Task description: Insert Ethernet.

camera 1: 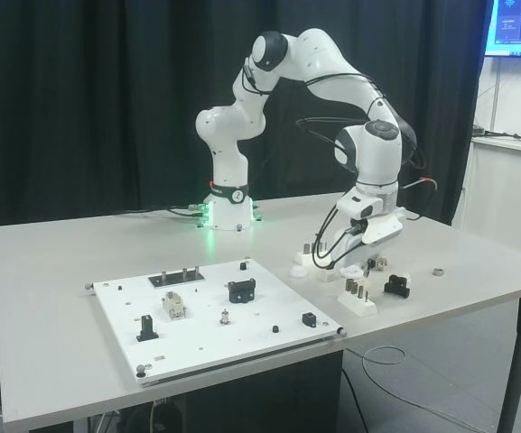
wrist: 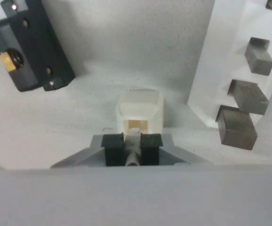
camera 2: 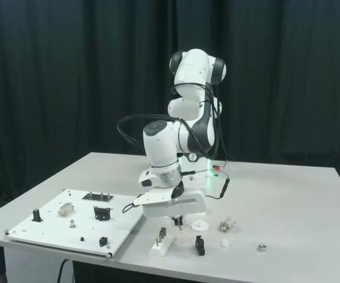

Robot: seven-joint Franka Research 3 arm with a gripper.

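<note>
In the wrist view my gripper [wrist: 132,147] is shut on a small grey Ethernet plug [wrist: 132,137], with the black fingertips [wrist: 112,148] pressed against its sides. The plug stands in a white holder [wrist: 140,109] on the grey table. In the room views the gripper [camera 1: 368,262] [camera 2: 178,223] hangs low over that holder [camera 2: 182,237], to the right of the white assembly board [camera 1: 242,338] [camera 2: 40,233]. A small metal socket block [camera 1: 174,306] [camera 2: 66,208] sits on the board, far from the gripper.
Close around the holder are a black part [wrist: 29,44] [camera 2: 200,244] and a white block with grey pegs [wrist: 220,70] [camera 1: 358,295] [camera 2: 159,243]. A white gear [camera 2: 200,224], a small connector [camera 2: 227,224] and a nut [camera 1: 439,270] [camera 2: 262,247] lie nearby.
</note>
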